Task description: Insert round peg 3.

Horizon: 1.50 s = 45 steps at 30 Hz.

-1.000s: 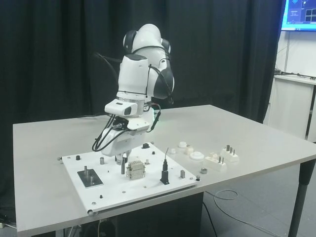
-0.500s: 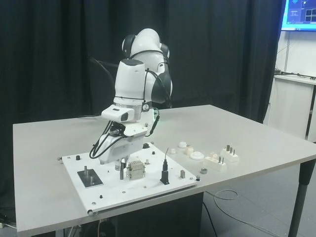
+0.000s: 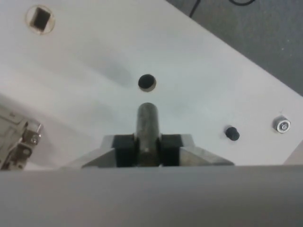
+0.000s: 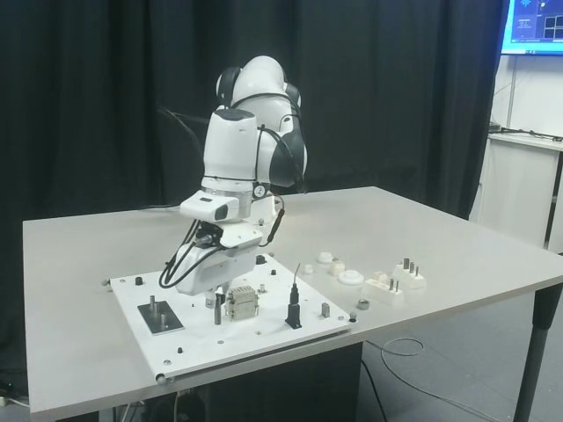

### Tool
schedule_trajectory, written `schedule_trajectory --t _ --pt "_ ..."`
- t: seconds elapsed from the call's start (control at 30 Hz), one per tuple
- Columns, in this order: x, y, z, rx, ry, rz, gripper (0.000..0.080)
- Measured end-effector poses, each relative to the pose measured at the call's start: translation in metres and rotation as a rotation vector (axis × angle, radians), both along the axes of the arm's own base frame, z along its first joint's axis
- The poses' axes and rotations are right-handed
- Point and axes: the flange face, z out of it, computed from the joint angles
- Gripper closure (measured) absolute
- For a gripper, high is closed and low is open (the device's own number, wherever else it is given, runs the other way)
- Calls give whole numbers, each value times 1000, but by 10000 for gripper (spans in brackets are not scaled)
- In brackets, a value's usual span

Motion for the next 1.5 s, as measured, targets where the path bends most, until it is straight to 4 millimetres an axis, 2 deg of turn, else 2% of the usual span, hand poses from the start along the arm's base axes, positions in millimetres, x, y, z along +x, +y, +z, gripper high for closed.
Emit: schedule_trajectory --t 0.57,1.5 --pt "6 0 -3 -1 -10 3 693" --pt "11 0 -22 -5 -3 10 693"
